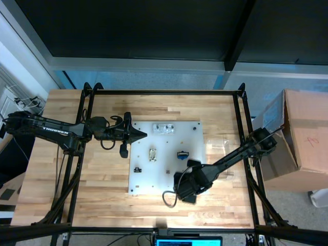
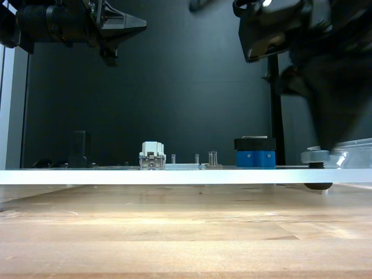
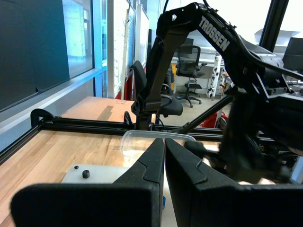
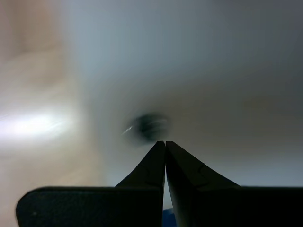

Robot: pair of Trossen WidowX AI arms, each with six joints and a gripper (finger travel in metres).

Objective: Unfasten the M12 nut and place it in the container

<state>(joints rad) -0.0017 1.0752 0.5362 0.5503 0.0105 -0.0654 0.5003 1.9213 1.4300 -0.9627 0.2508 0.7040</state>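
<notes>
High view: the right gripper (image 1: 187, 184) hangs over the near right part of the white board (image 1: 154, 179), hiding what stands beneath it. The left gripper (image 1: 142, 135) sits by the board's far left edge, well apart, and the container (image 1: 218, 144) lies just right of the board.

Low view: there's the M12 nut (image 2: 314, 156), flat on its stud (image 2: 318, 165), axis upright, right gripper just above it.

Left wrist view: fingers (image 3: 150, 163) pressed together, nothing held.

Right wrist view: fingers (image 4: 152, 163) closed too, empty, with a dark blur, the nut I judge, straight beyond the tips, so the right arm is far nearer
</notes>
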